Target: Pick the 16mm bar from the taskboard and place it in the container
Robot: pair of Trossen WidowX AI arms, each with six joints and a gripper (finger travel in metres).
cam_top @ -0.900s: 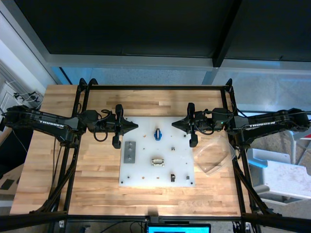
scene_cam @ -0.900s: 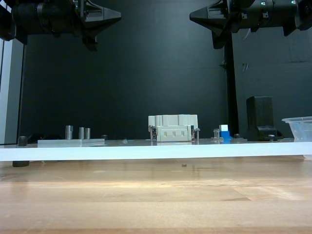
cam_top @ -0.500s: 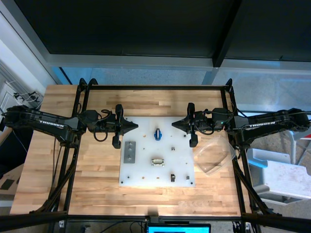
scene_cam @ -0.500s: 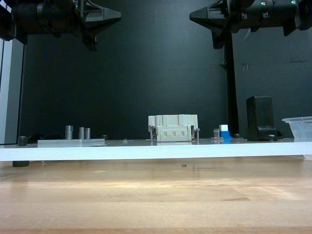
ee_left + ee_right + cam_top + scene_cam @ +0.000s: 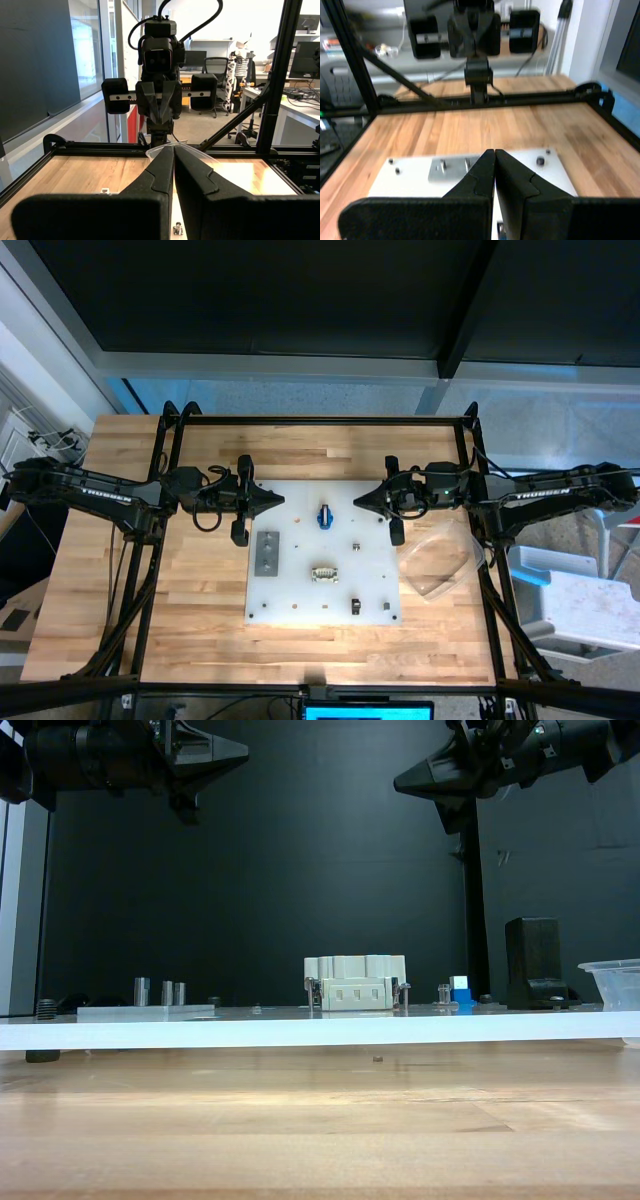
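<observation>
The white taskboard (image 5: 300,600) lies mid-table with a grey block (image 5: 267,552), a blue piece (image 5: 324,516) and a black part (image 5: 355,604). A tiny dark stub (image 5: 356,546), which I take for the 16mm bar, stands near the board's middle. The clear container (image 5: 437,565) sits just right of the board. My right gripper (image 5: 357,498) hangs shut and empty high over the board's far right part, nose tilted down (image 5: 397,782). High over the board's far left corner, my left gripper (image 5: 283,498) is shut and empty too.
A beige connector (image 5: 323,573) stands on the board's near half. A black frame (image 5: 320,421) rings the table. In the low view the container's rim (image 5: 612,970) shows right of the black part (image 5: 530,965).
The right gripper has tipped its nose downward and dropped a little, edging toward the board. The left arm and everything on the board stay where they were.
</observation>
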